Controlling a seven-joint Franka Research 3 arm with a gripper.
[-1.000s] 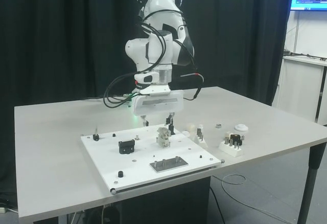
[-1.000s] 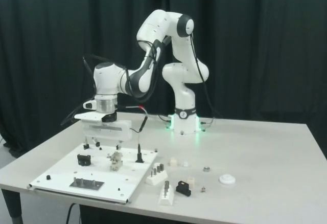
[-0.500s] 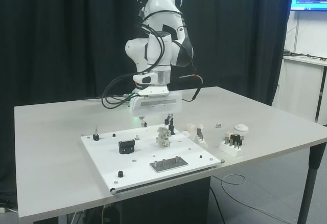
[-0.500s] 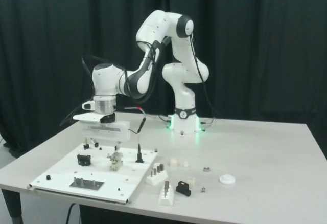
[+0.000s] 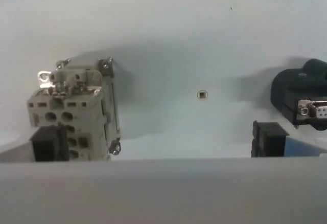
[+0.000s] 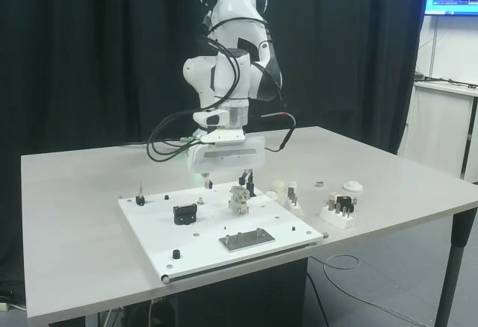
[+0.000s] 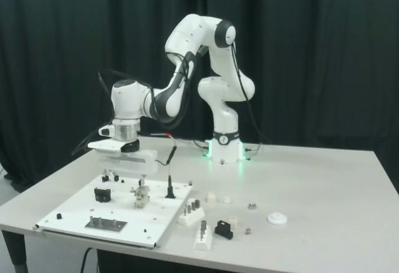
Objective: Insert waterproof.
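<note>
Poised above the white board (image 6: 202,245) on the grey surface (image 6: 75,192), end effector (image 5: 159,141) spread wide, black fingertips (image 5: 48,142) well apart and clamped on nothing. Cut off in the wrist view by a grey band of the end effector's own body, hiding the near end of the waterproof connector (image 5: 71,111) and of the board under it. Hard to make out from the room cameras: little more than a small grey-white block below the end effector, standing upright on the board. Directly beneath one fingertip, that finger overlapping the connector's corner, whether touching cannot be told. Beside the other fingertip, a black plug housing (image 5: 301,98) with a metal face, partly cropped by the frame. Between the two fingers, bare board with one small square hole. Close up: grey-white body, rows of round sockets, metal clips and screws at the corners.
</note>
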